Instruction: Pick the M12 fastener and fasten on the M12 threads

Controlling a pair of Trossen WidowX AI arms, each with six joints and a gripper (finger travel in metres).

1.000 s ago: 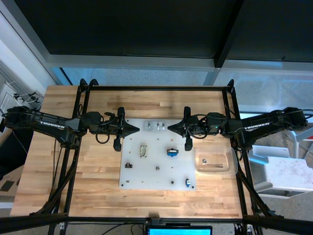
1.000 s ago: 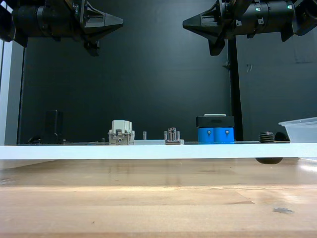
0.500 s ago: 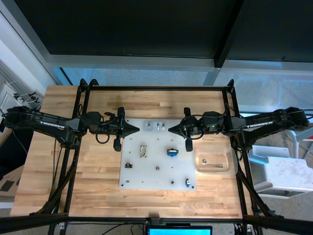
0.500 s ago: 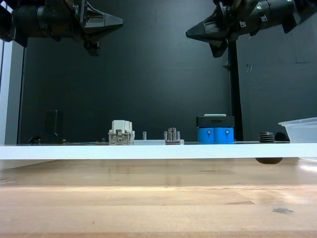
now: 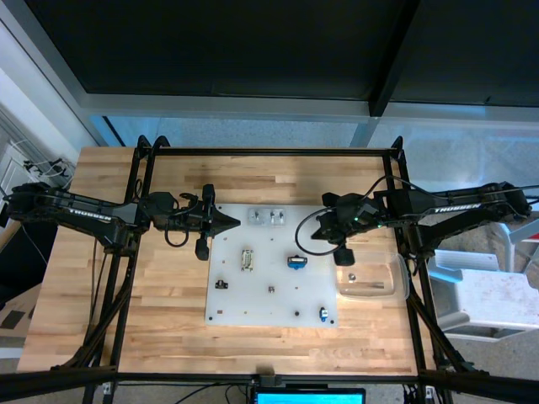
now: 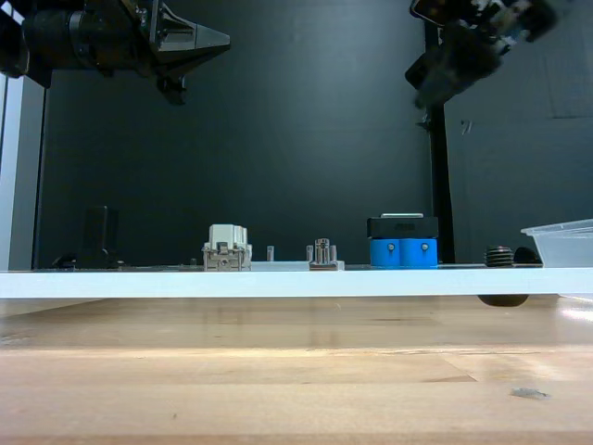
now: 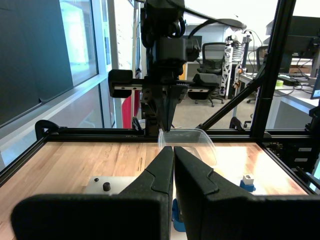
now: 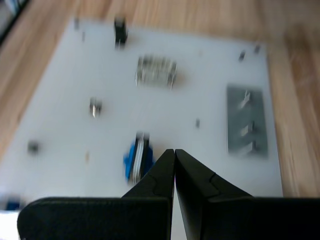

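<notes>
The right gripper has its jaws pressed together and grips nothing. It hangs high above the far right part of the white board, tilted down, with a blue block showing just beside its tip in the right wrist view. The left gripper is also closed and empty. It is held level, high over the board's far left edge, pointing inward. The small silver nut lies inside the clear tray, which sits on the worktop against the board's right edge. The black stud near the board's near right edge stands bare, its ribs showing.
</notes>
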